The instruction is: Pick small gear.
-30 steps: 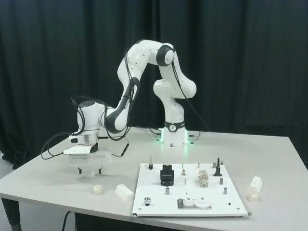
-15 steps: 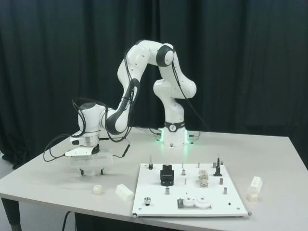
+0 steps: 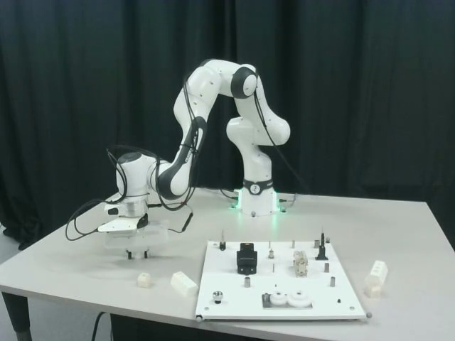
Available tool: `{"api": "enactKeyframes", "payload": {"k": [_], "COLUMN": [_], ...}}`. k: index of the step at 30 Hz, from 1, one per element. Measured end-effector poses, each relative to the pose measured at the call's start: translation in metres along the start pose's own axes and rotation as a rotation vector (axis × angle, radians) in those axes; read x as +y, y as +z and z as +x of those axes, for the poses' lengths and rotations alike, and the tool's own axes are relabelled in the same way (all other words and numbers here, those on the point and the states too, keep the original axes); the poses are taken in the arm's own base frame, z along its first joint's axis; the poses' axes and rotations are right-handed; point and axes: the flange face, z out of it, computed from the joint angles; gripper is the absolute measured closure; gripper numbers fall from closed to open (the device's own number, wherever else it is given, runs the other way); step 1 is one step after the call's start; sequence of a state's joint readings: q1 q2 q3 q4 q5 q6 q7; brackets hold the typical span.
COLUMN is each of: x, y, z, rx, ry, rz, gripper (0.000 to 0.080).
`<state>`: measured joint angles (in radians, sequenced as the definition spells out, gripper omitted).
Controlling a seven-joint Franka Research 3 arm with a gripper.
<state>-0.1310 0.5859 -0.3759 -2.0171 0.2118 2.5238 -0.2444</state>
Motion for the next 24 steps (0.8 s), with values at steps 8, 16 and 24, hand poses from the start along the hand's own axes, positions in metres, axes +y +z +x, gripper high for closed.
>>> {"api": "enactKeyframes", "payload": {"k": [8,16,24], "x": [0.0,-0.001,-0.008], "y": [0.0,-0.005,-0.02], "z": [0.0,0.001,0.002], "rx": [0.003,0.011,0.014], "ry": [0.013,0.024,0.011], "rz": [0.009,0.021,0.036], "gripper": [0.0607,0.0604,0.0604]}}
